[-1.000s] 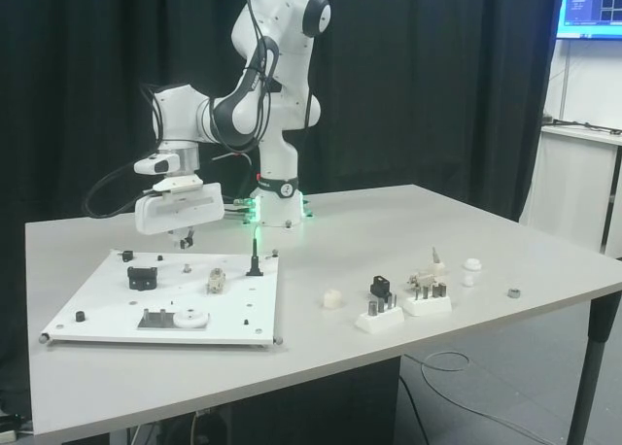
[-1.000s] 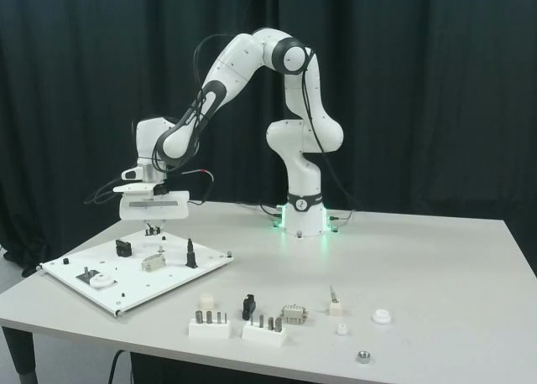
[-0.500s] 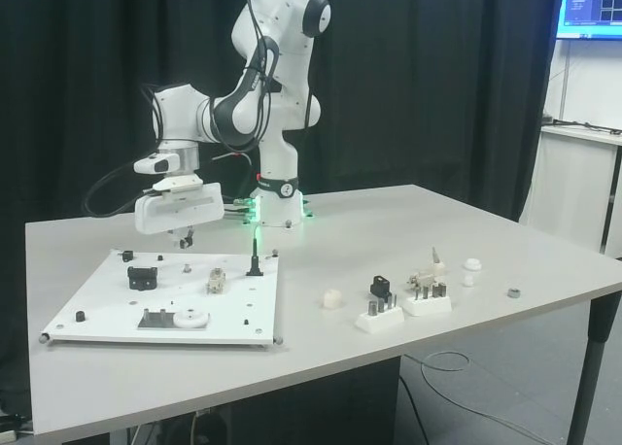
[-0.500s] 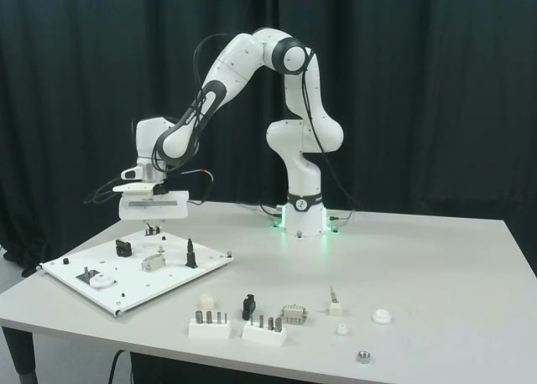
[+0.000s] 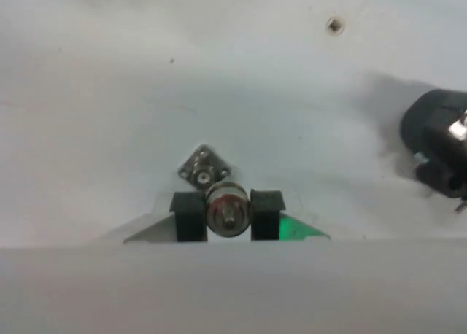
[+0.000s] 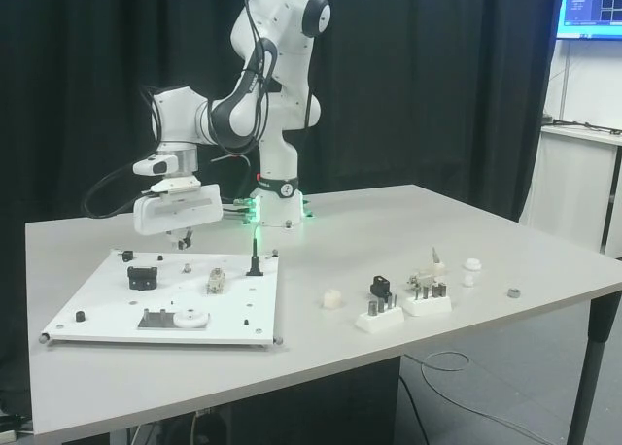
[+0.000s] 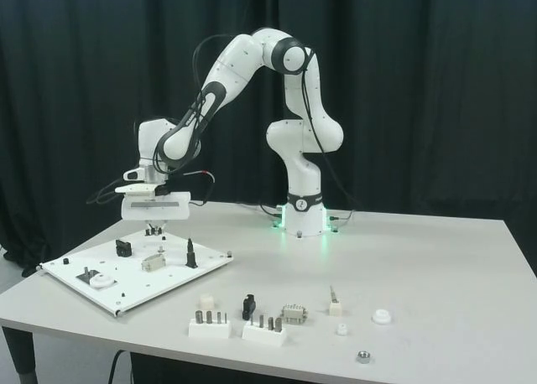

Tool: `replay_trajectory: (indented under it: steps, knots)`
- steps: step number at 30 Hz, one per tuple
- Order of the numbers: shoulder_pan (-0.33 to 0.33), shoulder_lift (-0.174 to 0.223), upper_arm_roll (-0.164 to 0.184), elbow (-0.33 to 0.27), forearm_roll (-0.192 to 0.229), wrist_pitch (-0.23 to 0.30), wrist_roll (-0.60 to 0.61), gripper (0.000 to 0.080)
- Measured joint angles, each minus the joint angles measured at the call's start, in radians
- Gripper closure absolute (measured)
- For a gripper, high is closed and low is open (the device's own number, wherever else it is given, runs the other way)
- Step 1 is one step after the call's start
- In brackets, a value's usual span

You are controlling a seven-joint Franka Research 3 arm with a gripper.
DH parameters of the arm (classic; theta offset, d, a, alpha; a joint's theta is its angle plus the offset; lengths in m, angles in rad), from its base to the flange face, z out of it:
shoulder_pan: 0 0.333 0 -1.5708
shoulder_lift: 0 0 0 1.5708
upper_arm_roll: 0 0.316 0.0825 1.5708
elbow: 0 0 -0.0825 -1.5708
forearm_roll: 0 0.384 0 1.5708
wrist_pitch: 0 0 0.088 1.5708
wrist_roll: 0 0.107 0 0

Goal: Insert BNC.

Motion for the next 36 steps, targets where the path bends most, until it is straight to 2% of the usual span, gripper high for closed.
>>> replay_trajectory:
  steps: [3, 8, 19, 25, 36]
  knots:
    - [0.0, -0.001, 0.0, -0.012, 0.024, 0.001, -0.01, 0.0678]
    - [0.0, -0.005, 0.0, -0.032, 0.088, 0.004, -0.062, 0.0678]
    - [0.0, -0.013, 0.0, -0.065, 0.206, 0.045, -0.182, 0.0679]
    - [0.0, -0.013, 0.0, -0.071, 0.234, 0.058, -0.216, 0.0679]
    - [0.0, -0.013, 0.012, -0.072, 0.236, 0.087, -0.225, 0.0679]
